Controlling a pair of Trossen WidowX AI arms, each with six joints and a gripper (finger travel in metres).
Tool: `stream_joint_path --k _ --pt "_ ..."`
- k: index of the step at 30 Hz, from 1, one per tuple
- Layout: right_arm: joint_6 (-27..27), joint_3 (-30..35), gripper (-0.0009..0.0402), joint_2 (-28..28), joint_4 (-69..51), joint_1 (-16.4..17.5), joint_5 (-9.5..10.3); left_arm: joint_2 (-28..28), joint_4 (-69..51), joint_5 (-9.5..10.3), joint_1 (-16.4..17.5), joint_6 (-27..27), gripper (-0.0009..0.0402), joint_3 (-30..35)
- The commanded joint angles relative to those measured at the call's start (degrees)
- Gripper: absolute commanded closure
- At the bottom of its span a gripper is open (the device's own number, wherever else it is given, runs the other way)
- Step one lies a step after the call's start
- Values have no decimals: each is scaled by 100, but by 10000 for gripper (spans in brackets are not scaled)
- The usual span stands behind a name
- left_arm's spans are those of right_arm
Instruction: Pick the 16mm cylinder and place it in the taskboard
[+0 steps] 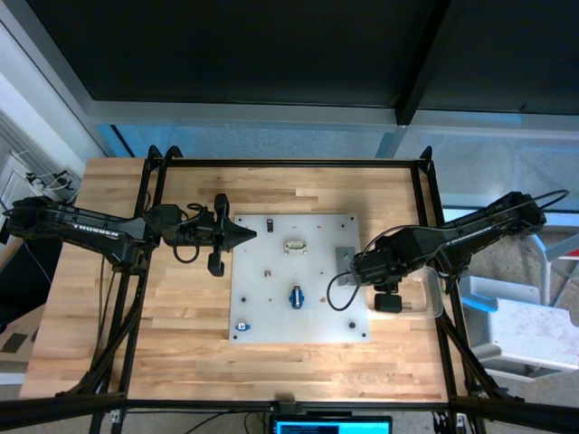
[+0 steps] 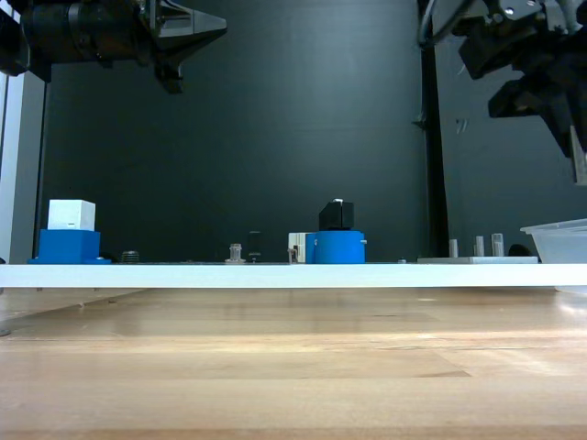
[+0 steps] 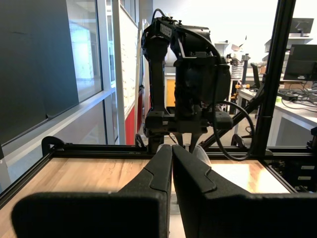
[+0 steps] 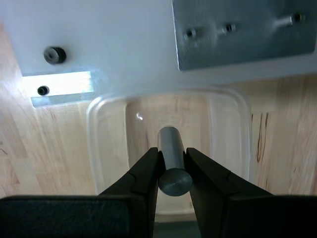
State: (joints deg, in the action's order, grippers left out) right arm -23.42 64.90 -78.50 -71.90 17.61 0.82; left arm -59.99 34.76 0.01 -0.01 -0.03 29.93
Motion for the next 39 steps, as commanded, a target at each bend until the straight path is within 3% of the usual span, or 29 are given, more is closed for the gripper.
stream_joint_path --k 1,8,26,39 --pt "42 212 364 -238 13 0 -17 0 0 0 0 0 393 2" --pt "195 632 364 -708 42 -2 -133 0 0 0 2 0 393 2" --pt "531 1735 364 -1867 111 -74 -127 0 -2 0 2 -2 393 2" --pt "638 2100 364 -2415 431 -166 -98 0 0 0 0 -2 393 2"
